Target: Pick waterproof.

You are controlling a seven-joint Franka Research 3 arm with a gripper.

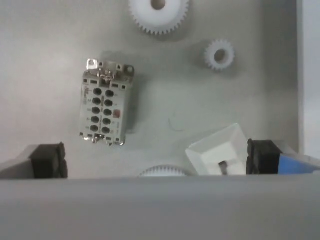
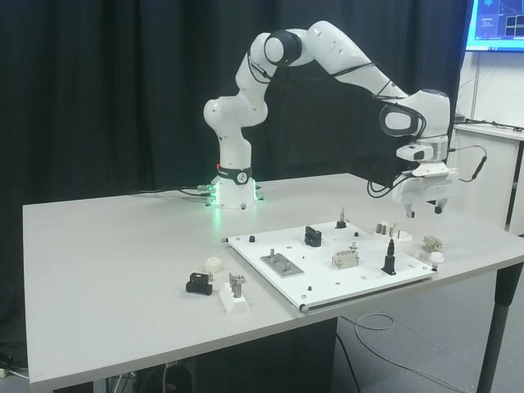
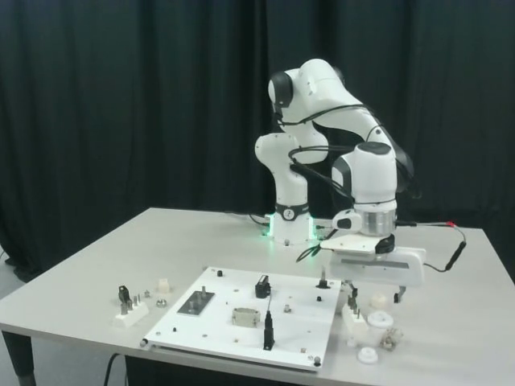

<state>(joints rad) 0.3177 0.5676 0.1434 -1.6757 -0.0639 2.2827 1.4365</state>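
Your gripper point(image 1: 156, 159) hangs with its black fingertips point(image 1: 49, 160) spread wide apart and holding nothing, above the grey table point(image 1: 45, 55) off the white board point(image 2: 270, 250). In the wrist view, the waterproof connector point(image 1: 105, 102), one multi-pin block, lies flat at about 10 o'clock from the gap's middle. Judge it stiff, light and hard-shelled, with a metal latch at one end: take it across its long flat sides. Beyond it lie two white gears point(image 1: 159, 14), a third peeking nearer, plus one white tray point(image 1: 220, 150).
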